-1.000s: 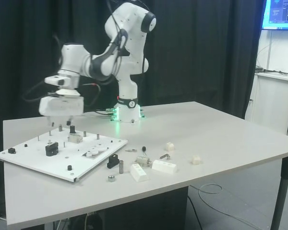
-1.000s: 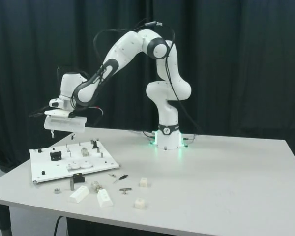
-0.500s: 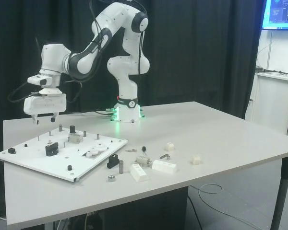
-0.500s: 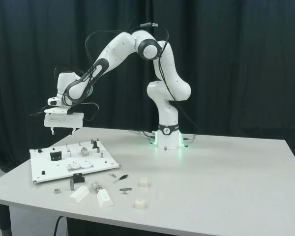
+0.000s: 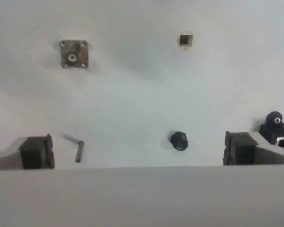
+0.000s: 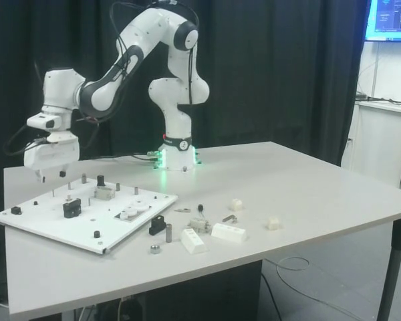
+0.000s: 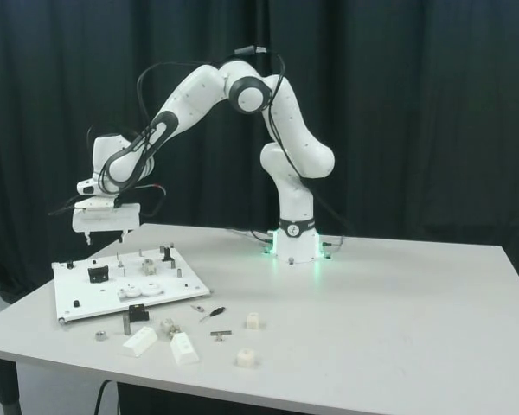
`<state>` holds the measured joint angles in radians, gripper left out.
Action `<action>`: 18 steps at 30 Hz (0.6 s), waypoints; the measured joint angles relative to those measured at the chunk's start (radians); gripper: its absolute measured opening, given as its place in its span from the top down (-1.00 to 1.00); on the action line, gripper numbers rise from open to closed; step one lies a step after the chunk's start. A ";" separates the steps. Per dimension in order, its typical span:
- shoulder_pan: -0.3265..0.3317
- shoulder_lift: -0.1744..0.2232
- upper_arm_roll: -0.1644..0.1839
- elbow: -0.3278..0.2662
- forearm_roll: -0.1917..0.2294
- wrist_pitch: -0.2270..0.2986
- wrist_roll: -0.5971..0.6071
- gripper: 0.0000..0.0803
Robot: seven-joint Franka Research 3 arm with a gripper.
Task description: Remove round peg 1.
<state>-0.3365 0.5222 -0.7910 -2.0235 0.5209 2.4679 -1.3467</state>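
Hovering above the far left part of the white board [image 6: 87, 224], the gripper [image 6: 50, 177] has its fingers [image 5: 37, 152] spread wide with nothing between them. Below it, a thin grey round peg [image 5: 79, 151] stands upright in the board, just beside one finger; a black knob [image 5: 179, 141] sits nearer the other. Loose white blocks [image 6: 228, 232] lie on the grey table [image 6: 307, 187], right of the board.

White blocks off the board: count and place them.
4: a long block near the front edge, a second long block beside it, a small cube behind them, another cube farthest from the board.
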 joint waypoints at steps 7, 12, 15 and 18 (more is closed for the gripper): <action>-0.060 0.072 0.039 0.088 0.000 -0.066 -0.010 -0.99; -0.082 0.114 0.043 0.140 0.000 -0.126 -0.020 -0.99; -0.093 0.126 0.043 0.156 0.000 -0.156 -0.022 -0.99; -0.103 0.129 0.042 0.163 0.000 -0.179 -0.022 -0.99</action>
<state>-0.4397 0.6510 -0.7486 -1.8605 0.5209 2.2885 -1.3690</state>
